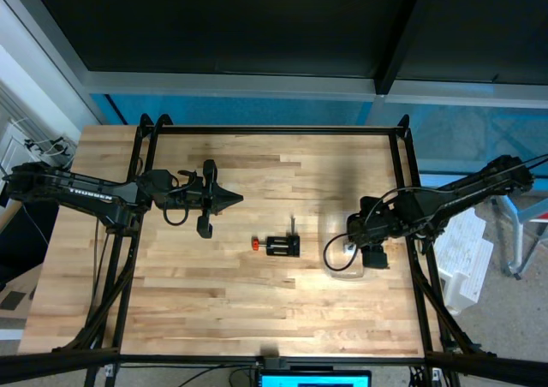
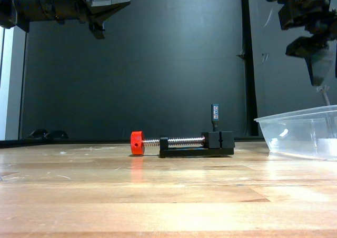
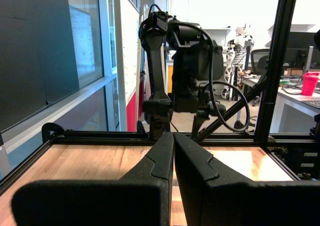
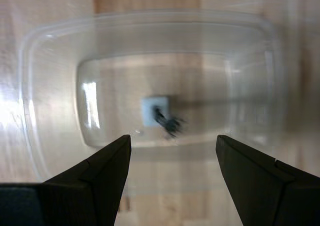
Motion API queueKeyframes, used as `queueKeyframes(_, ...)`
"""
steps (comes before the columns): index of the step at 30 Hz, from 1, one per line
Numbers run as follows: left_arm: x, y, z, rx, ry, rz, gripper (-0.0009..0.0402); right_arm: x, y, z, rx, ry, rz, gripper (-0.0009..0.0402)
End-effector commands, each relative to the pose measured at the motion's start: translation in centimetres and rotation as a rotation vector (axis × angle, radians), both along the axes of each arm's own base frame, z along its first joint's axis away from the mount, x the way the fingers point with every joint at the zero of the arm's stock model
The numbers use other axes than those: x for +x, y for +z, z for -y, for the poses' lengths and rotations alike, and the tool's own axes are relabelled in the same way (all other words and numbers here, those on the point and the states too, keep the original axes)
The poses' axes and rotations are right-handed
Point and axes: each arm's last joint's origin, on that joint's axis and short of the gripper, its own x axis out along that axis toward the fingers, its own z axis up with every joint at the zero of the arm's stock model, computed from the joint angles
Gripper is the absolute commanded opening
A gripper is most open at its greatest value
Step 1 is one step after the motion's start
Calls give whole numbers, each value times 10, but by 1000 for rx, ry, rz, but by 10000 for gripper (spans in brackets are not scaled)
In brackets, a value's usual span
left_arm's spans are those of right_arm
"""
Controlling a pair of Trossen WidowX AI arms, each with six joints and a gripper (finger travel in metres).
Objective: Pick the usb-c connector and install on the hub
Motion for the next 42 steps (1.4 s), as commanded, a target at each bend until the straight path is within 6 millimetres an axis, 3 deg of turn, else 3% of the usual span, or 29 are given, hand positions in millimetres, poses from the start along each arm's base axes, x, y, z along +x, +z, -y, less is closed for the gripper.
queueKeyframes(1,0,0,0,0,0,0,0,0,-9,0,2,2,2,238)
queueKeyframes(42,0,0,0,0,0,0,0,16,-72,-6,-30,-11,-47,237)
